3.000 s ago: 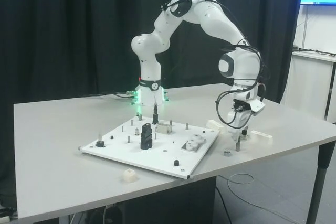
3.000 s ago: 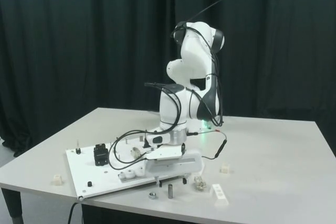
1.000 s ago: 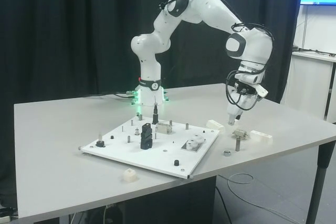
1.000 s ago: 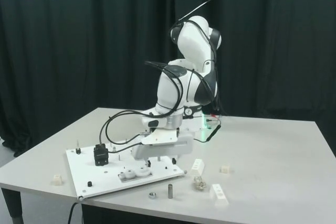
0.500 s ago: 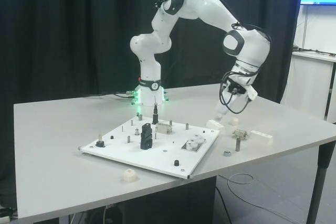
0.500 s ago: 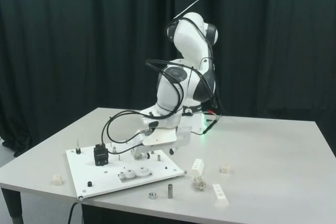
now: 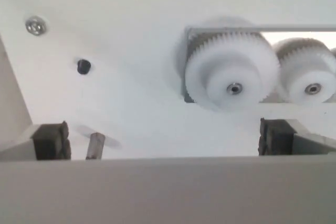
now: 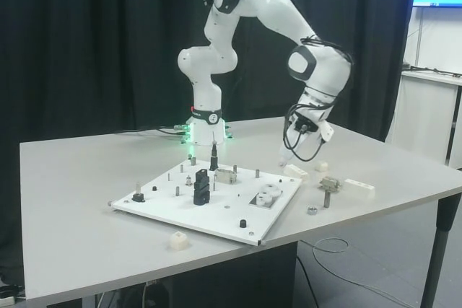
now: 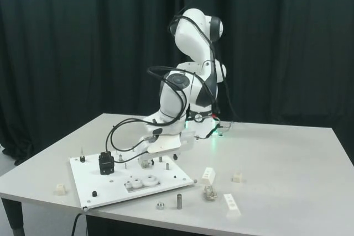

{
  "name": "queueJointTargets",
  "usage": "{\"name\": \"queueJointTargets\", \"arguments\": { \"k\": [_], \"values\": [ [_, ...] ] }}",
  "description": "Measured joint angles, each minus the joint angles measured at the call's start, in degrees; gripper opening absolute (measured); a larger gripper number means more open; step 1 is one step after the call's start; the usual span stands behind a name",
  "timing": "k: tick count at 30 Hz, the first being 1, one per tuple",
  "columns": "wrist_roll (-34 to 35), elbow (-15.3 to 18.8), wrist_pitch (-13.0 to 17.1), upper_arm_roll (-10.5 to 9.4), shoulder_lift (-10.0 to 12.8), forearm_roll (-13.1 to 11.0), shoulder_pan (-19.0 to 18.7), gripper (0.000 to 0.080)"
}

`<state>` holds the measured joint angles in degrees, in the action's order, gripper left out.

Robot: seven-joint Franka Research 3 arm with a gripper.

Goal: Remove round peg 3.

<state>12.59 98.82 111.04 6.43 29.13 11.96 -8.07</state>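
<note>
Right now my tool (image 7: 163,139) hangs released, fingers wide apart and empty, above the white board (image 8: 216,207). Two white gears (image 7: 231,69) sit ahead of it, and a small grey pin (image 7: 95,146) stands just beside one finger; I cannot tell whether that is the peg wanted. Off the board, on the grey table (image 9: 287,169), stand a loose grey peg (image 9: 179,200), a nut (image 9: 160,205) and white blocks (image 9: 208,176). Black curtains (image 9: 66,42) close the room behind.
</note>
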Motion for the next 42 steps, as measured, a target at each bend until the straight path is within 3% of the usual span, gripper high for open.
{"name": "queueJointTargets", "arguments": {
  "k": [26, 33, 42],
  "values": [
    [-0.1, 25.2, 22.9, 0.76, -10.7, 2.1, 2.6, 0.08],
    [-0.1, 29.3, 26.3, 1.08, -13.0, 2.2, 2.6, 0.08],
    [0.0, 32.1, 27.4, 1.23, -14.3, 2.1, 2.6, 0.08]
  ]
}}
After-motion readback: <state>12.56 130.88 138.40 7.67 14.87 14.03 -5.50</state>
